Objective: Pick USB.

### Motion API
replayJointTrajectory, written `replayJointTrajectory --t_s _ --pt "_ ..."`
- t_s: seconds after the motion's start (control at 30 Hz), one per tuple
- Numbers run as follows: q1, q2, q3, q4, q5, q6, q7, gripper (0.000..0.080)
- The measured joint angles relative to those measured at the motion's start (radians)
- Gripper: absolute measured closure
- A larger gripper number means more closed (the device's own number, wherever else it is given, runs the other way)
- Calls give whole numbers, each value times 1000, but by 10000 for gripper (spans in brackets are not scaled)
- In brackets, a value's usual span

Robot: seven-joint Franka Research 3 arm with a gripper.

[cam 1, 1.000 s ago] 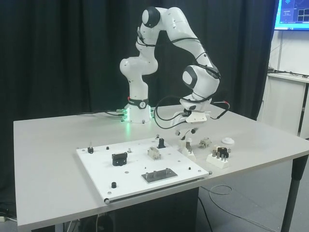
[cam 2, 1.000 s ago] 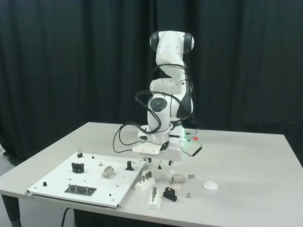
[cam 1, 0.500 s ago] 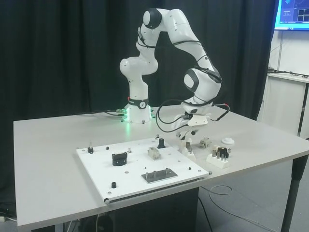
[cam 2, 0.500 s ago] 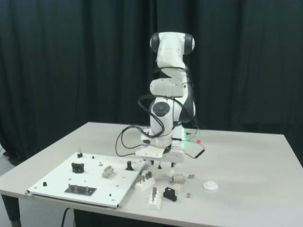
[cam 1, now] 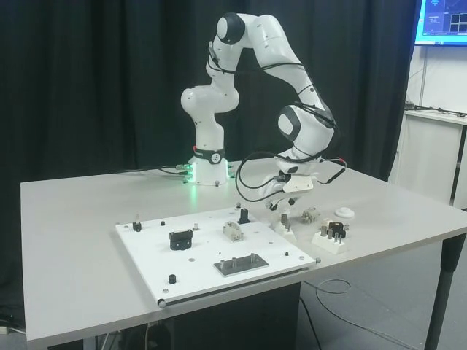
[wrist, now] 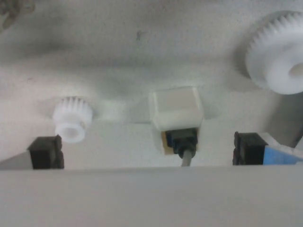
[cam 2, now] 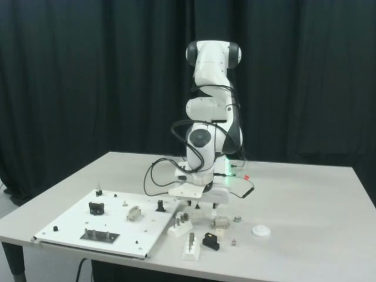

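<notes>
The arm is lining up over the USB plug, a black connector seated in a small white block [wrist: 175, 114] on the grey worktop [cam 1: 73, 211], right of the white assembly board [cam 1: 204, 251]. The jaws [wrist: 147, 150] stand apart, either side of it. Next, I judge, a straight descent then closing. A small white gear [wrist: 72, 118] and larger white gear [wrist: 279, 52] flank it; clearance is tight.

A white board [cam 1: 197, 251] is laid on the grey bench [cam 1: 73, 219], near its front edge. Small black parts and a grey metal plate [cam 1: 241, 265] are set on the board. Beside it, white blocks with pins [cam 2: 179, 226] are stood. A large white gear [wrist: 279, 52] and a small white gear [wrist: 72, 118] are seen lying apart, seemingly flat.
</notes>
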Motion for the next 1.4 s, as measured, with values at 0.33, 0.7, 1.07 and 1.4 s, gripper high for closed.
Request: replayJointTrajectory --t_s 0.33,0.7,1.07,1.4 --pt "-3 0 0 1 -1 -2 -7 3" --pt "-7 0 1 15 -2 -24 -50 3" --pt "-11 0 1 41 -7 -61 -61 3" --pt "-18 -9 1 44 -24 -73 -77 3"
